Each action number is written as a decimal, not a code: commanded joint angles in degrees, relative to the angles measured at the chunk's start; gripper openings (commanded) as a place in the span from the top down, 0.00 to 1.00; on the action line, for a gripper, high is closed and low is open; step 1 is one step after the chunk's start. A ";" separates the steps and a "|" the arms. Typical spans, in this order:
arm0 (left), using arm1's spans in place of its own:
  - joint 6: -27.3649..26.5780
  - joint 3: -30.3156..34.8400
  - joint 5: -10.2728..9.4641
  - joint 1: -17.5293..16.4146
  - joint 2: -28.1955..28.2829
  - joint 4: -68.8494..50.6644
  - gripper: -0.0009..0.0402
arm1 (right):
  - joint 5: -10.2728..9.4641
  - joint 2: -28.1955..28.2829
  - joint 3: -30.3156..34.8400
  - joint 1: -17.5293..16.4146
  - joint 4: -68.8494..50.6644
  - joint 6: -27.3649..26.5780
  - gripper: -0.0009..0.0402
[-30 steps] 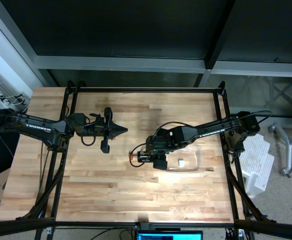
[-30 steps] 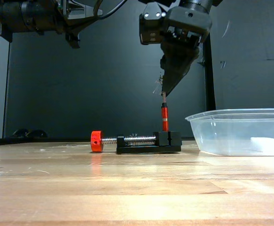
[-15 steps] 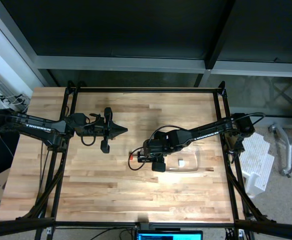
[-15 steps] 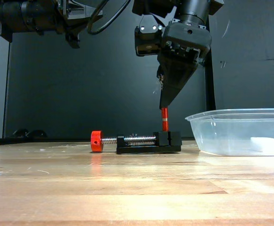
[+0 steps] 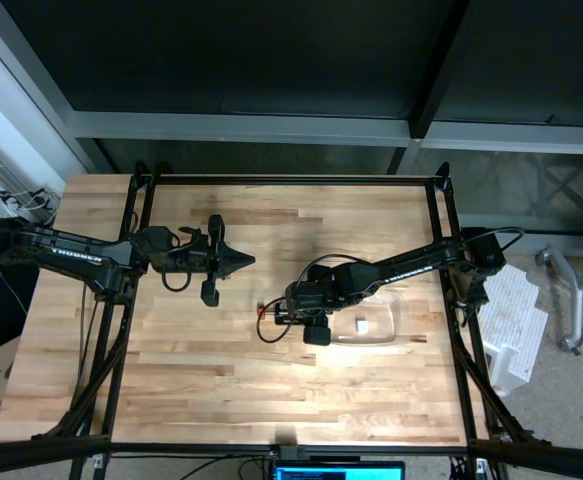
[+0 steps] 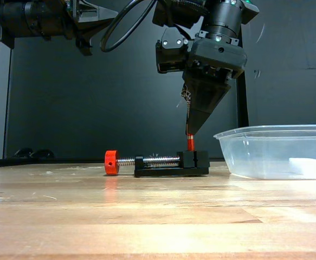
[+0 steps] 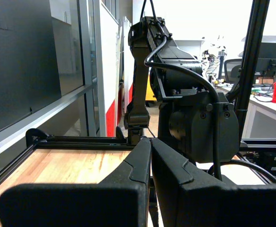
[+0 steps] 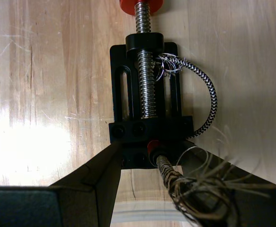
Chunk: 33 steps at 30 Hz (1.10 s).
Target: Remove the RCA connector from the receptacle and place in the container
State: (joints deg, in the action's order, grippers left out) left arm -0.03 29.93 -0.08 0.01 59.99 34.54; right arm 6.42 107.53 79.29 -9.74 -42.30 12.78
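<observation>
White lettering on L arm point(image 5: 69, 254) is too small to read. R gripper point(image 6: 191, 131) is hanging w/ fingers spread astride the RCA connector point(image 6: 190, 142), which is standing upright in the receptacle point(image 6: 171, 162), w/ the container point(image 6: 277, 149) just beside. L gripper point(image 5: 243, 261) is hovering pinched shut, empty, well apart. Open table point(image 5: 221, 390) wood is lying toward near edge.

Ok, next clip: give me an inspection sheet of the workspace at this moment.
Surface: wooden table, bare planks with glare patches.
Job's things: RCA connector upright, seated in the receptacle; container to its right, apart.
Clutter: small white piece inside the container.
Grippers: right gripper open, straddling the connector from above; left gripper shut, parked in the air over the table's left half.
Cables: braided wire loop on the receptacle; frayed wire tail on the connector.
Surroundings: black frame around the table; dark backdrop.
</observation>
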 commanded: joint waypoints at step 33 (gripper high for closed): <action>0.00 0.02 0.02 -0.02 0.02 0.00 0.98 | 0.22 -0.48 -0.02 0.00 0.57 -0.20 0.97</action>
State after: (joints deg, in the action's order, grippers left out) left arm -0.03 29.93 -0.08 0.01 59.99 34.54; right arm 6.70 107.31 79.22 -9.72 -41.76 12.58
